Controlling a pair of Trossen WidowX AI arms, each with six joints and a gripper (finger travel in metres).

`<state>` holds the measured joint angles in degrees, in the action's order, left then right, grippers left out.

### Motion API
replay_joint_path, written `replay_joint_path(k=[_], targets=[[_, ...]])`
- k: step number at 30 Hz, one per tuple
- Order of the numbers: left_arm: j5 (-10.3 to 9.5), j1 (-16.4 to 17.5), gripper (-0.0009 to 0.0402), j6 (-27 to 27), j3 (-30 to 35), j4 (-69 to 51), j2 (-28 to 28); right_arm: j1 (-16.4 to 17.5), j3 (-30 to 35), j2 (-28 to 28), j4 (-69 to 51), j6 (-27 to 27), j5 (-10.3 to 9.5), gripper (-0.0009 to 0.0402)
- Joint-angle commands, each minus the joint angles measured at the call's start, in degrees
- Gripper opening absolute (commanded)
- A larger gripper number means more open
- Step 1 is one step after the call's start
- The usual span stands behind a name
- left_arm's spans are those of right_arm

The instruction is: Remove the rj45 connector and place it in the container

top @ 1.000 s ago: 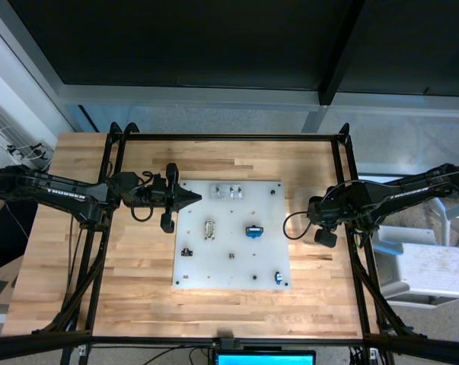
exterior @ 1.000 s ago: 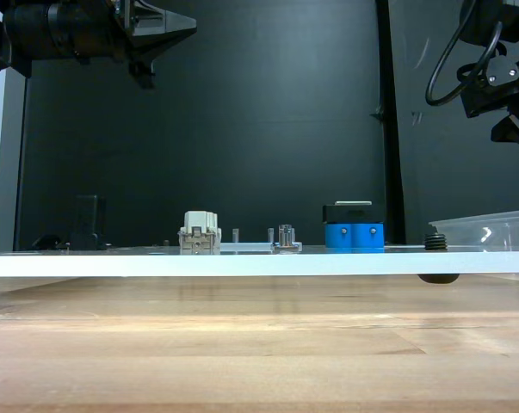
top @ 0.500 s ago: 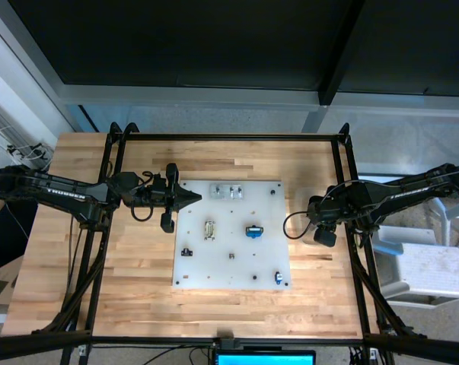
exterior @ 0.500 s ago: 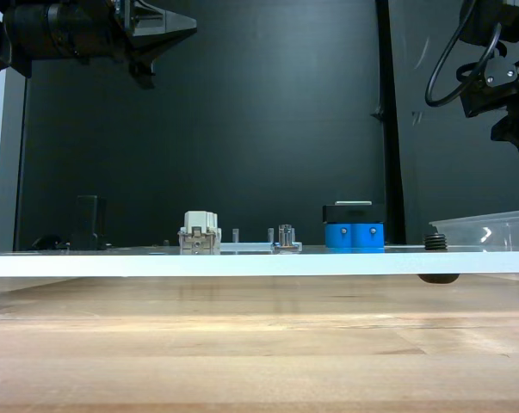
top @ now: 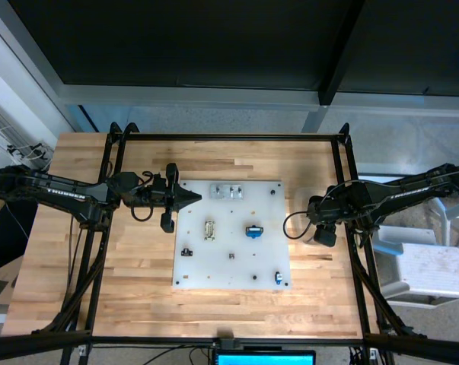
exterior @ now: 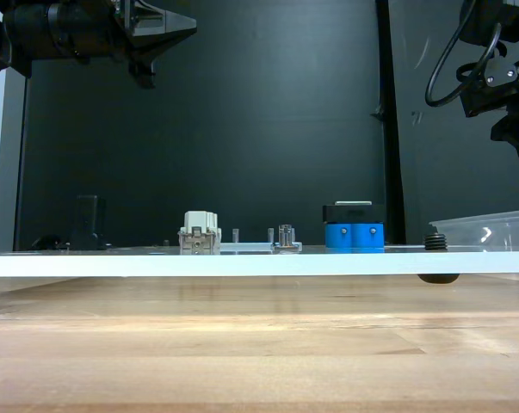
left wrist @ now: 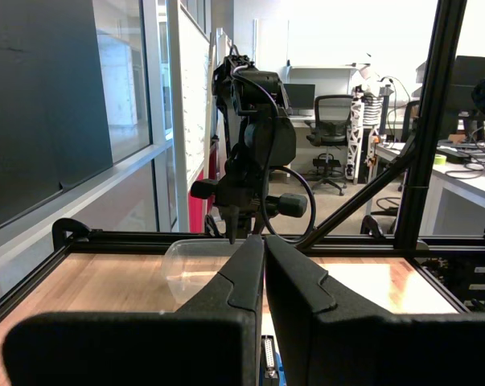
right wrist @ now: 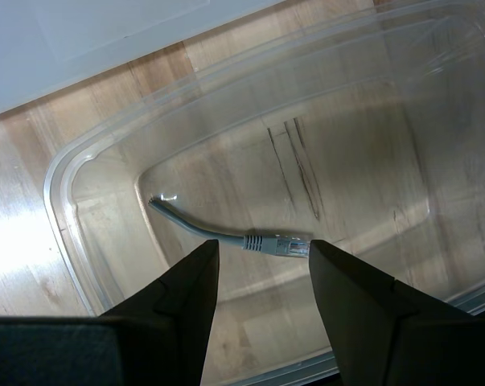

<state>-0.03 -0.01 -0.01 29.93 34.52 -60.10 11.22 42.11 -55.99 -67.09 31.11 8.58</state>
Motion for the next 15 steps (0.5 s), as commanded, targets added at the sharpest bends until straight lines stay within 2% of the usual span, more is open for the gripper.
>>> replay_joint_path(k=[1, 15], targets=[[0.0, 0.0, 0.0001, 0.0, 0.0, 0.0, 0.0, 0.0, 0.0, 0.0, 0.0, 0.0, 0.0, 0.0158], [0.0, 0.0, 0.0001, 0.0, 0.0, 0.0, 0.0, 0.0, 0.0, 0.0, 0.0, 0.0, 0.46, 0.0158]])
